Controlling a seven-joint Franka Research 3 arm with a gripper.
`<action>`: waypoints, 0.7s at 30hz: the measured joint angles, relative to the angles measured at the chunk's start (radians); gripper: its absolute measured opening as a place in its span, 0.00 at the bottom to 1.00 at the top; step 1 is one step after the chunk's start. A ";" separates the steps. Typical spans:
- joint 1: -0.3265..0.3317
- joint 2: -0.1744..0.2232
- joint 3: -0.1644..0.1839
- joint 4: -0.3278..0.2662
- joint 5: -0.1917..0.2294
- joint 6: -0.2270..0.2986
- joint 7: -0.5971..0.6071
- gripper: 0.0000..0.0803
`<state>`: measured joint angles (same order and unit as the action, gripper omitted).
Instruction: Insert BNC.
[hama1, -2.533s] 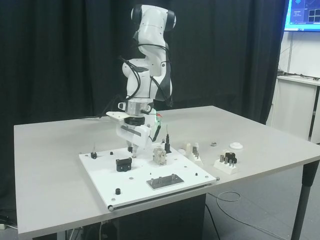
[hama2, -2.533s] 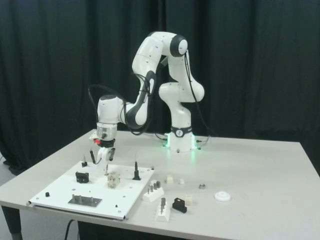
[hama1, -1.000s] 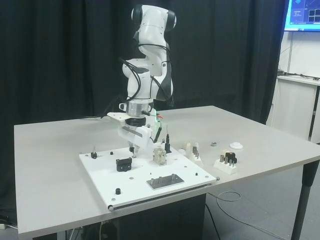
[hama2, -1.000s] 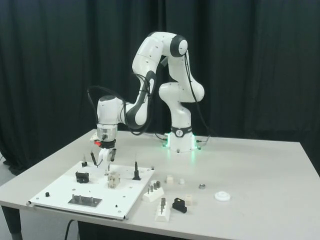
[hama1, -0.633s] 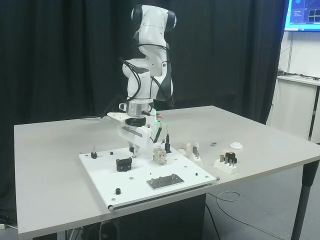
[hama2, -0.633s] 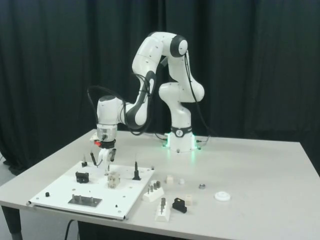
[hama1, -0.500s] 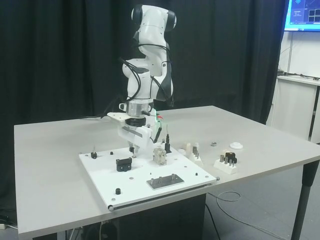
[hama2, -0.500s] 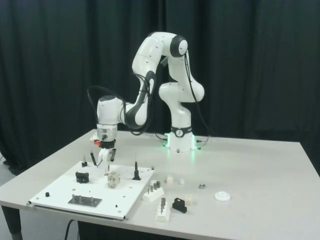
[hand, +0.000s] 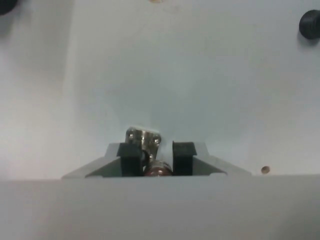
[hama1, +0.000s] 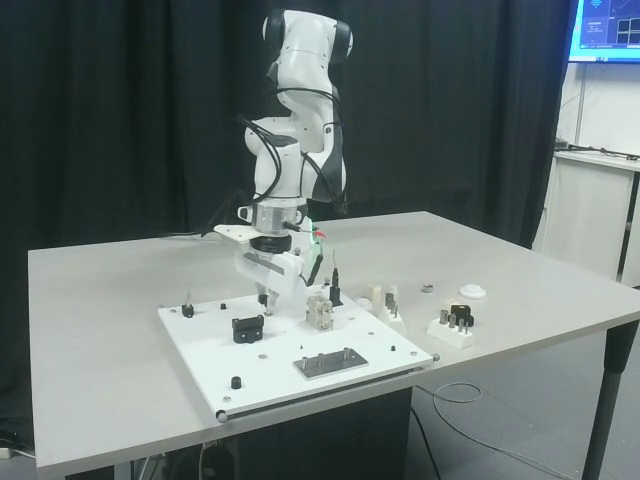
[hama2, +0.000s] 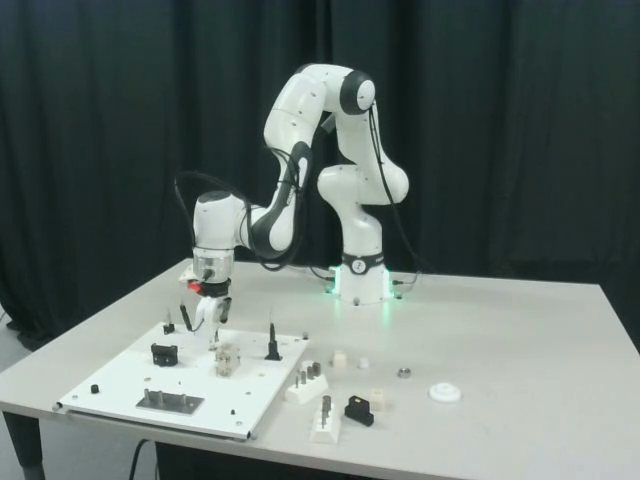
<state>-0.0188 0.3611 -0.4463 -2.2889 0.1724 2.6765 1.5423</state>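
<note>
My gripper (hama1: 265, 295) hangs just above the back part of the white board (hama1: 290, 345), tilted a little. From the second room view the gripper (hama2: 207, 318) is over the board's (hama2: 120, 378) far edge. In the wrist view the gripper (hand: 156, 160) has its two black fingertips (hand: 130, 159) on either side of a small metal BNC connector (hand: 157, 169). A metal socket flange (hand: 143, 137) with two screws sits on the board just beyond the fingertips, slightly off to one side of the connector.
On the board stand a black block (hama1: 246, 328), a small metal block (hama1: 319, 308), a black post (hama1: 337, 290) and a grey plate with pegs (hama1: 330, 362). White part holders (hama1: 452, 325) and a white disc (hama1: 472, 291) lie on the table beside the board.
The gripper rose a little between 2.5 s and 1 s ago. Since then it has stayed where it is.
</note>
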 joint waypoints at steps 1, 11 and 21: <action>0.000 0.000 0.000 0.001 0.000 0.000 0.000 0.16; -0.002 0.007 0.000 0.006 0.001 0.001 0.000 0.16; -0.002 0.007 -0.001 0.011 0.004 -0.011 0.000 0.16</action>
<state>-0.0205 0.3684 -0.4468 -2.2783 0.1764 2.6653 1.5423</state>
